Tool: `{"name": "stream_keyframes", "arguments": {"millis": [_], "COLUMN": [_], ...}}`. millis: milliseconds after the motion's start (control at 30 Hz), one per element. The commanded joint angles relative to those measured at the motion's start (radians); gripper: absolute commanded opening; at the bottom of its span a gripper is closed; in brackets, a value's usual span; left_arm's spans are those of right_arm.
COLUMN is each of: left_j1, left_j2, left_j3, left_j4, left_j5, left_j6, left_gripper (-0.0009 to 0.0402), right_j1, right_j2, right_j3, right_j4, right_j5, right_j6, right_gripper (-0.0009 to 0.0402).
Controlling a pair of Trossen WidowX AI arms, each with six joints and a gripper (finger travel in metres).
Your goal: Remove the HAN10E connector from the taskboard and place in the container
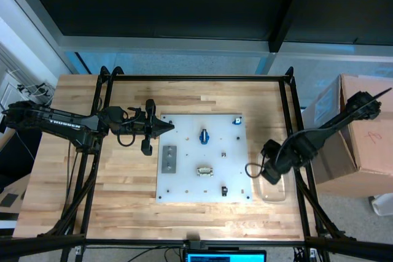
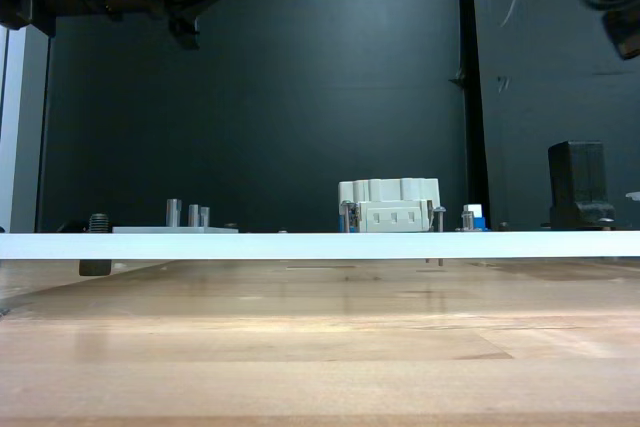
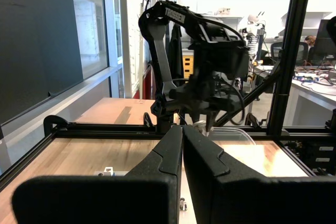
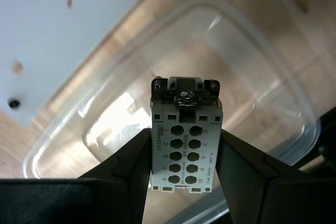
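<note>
Table carries board; container sits just beside its right edge. Left gripper, clenched and empty, hovers over board's left edge. Right gripper grips connector, holes numbered 1–10, above container.

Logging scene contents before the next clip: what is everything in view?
HAN10E connector: 1, beige, held in the right gripper above the container, clear of the taskboard
container: 1, clear, right of the taskboard
taskboard: 1, white, centre
connector base: 1, beige, taskboard's near middle
grey block: 1, taskboard's left part
blue parts: 2, taskboard's far part
black part: 1, taskboard's near right
cardboard box: 1, brown, far right
left gripper: 1, black, shut, empty, raised by the taskboard's far left corner
right gripper: 1, black, shut on the HAN10E connector
</note>
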Motion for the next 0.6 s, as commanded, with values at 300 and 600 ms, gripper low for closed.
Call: {"name": "stream_keyframes", "arguments": {"millis": [300, 600], "left_j1": [0.000, 0.000], "left_j2": [0.000, 0.000], "left_j3": [0.000, 0.000], "left_j4": [0.000, 0.000], "left_j5": [0.000, 0.000], "left_j6": [0.000, 0.000], "left_gripper": [0.0000, 0.0000], "right_j1": [0.139, 0.153], "right_j2": [0.120, 0.165], "right_j3": [-0.022, -0.044], "right_j4": [0.135, 0.169], "right_j5": [-0.013, -0.039], "right_j6": [0.059, 0.060], "right_gripper": [0.0075, 0.0164]}}
